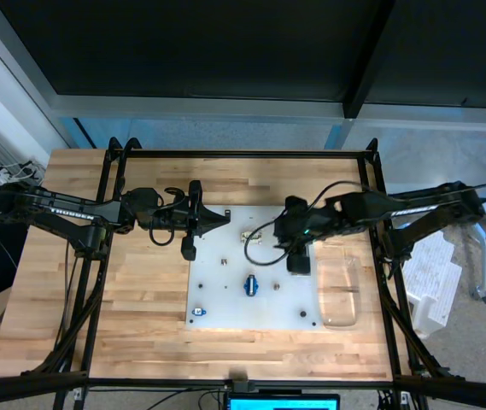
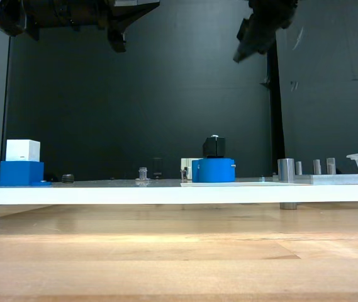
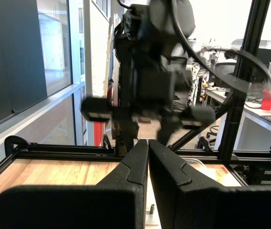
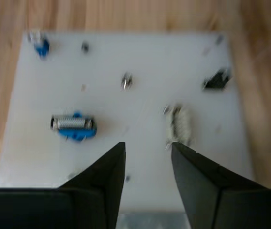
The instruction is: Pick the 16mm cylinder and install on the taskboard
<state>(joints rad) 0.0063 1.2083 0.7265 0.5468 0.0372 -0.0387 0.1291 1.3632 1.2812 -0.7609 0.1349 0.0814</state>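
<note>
The white taskboard [image 1: 225, 295] lies mid-table, with a blue connector [image 1: 250, 286] on it. In the low view several silver-grey pegs [image 2: 285, 170] stand at the board's right end by a grey block [image 2: 333, 179]; which one is the 16mm cylinder I cannot tell. My right gripper [image 1: 298, 260] hangs high over the board's right part, open and empty [image 4: 147, 144], looking down on the taskboard [image 4: 125, 71] and the connector [image 4: 73, 127]. My left gripper [image 1: 224, 215] hovers level above the board's far left corner, shut on nothing [image 3: 148, 145].
A clear plastic tray [image 1: 342, 295] rests just right of the board. A black frame [image 1: 243, 155] runs around the table. A blue base carrying a white cube [image 2: 21, 165] sits at the board's left end. Both grippers [image 2: 117, 41] [image 2: 241, 53] hang well above the fittings.
</note>
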